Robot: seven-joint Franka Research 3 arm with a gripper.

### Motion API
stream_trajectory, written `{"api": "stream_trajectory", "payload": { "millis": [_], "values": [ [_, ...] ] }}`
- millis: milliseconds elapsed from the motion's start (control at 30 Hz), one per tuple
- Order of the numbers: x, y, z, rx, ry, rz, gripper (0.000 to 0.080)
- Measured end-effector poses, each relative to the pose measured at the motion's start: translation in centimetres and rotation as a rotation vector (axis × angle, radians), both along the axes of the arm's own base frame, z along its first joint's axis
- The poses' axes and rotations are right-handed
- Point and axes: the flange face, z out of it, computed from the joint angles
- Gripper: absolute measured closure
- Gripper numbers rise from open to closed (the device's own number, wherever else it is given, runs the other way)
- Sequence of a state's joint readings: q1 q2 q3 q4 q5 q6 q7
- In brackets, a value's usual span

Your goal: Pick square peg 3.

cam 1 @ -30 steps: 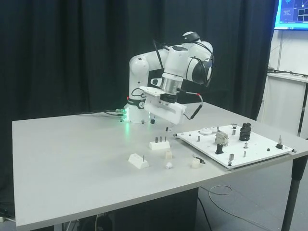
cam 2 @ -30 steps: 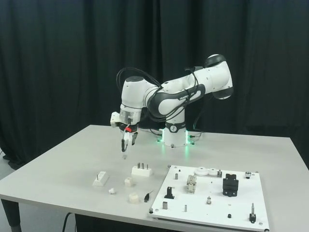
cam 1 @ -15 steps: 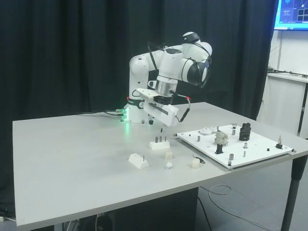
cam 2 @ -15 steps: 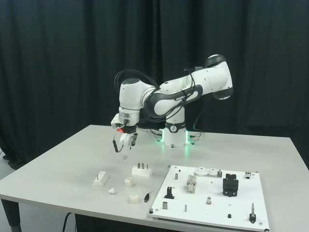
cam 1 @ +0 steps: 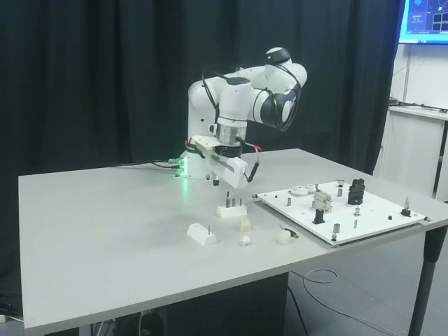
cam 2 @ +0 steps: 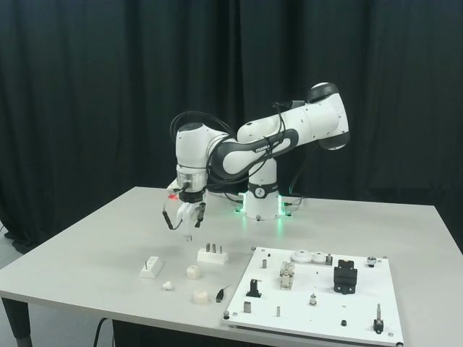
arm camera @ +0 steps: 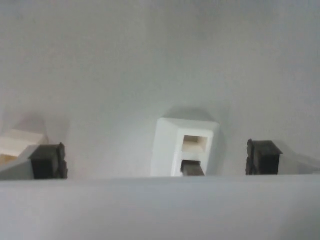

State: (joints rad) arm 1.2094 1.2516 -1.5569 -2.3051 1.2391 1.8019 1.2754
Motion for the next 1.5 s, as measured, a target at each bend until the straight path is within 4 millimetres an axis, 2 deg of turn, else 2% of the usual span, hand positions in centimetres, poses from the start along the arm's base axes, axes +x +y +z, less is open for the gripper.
{"api": "stream_trajectory", "payload": {
  "millis": [833, 1500],
  "values": [
    [-1.3, 2.0, -2.7, 0.038, 0.025, -0.039, 0.0003],
    [-2.9, 2.7, -3.8, 0.014, 0.001, -0.05, 0.0003]
  ]
}}
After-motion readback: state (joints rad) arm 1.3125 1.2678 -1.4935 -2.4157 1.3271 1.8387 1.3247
